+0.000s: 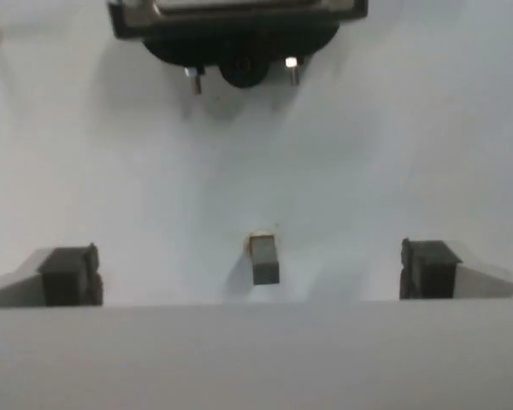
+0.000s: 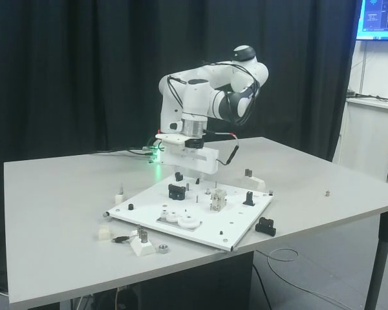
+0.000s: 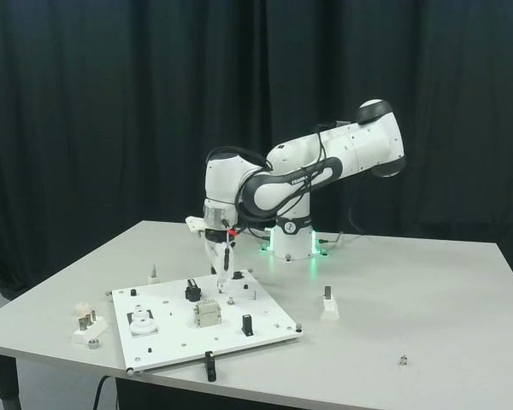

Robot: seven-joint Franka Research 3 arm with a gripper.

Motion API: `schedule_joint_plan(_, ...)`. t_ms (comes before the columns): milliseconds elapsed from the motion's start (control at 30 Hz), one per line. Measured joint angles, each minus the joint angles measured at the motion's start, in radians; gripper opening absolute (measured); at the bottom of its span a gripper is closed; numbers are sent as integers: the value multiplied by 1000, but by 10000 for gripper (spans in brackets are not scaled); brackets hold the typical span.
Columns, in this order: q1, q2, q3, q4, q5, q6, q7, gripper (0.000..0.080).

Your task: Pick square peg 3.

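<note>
table [image 2: 58, 187]: grey, black curtains behind
board [image 3: 265, 325]: white, small parts on it
peg [image 1: 262, 258]: between my fingers
hand [image 1: 248, 273]: spread wide, holding nothing

A white board [image 2: 246, 223] lies on the grey table [image 2: 58, 194], carrying two white gears [image 2: 181, 221], a grey metal block [image 2: 216, 201] and black brackets [image 2: 176, 192]. A black clamp [image 2: 266, 226] sits at the board's edge. Black curtains [image 3: 111, 111] hang behind.
</note>
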Motion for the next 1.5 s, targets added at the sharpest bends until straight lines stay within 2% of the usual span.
schedule_joint_plan(67,4,0,-11,2,-10,-1,4,750)
schedule_joint_plan(100,5,0,-17,4,-16,-2,7,787)
schedule_joint_plan(933,34,-3,-150,59,-116,-10,33,800)
schedule_joint_plan(1133,34,-6,-165,72,-141,-10,33,800)
schedule_joint_plan(1500,34,-15,-179,87,-159,-17,33,800)
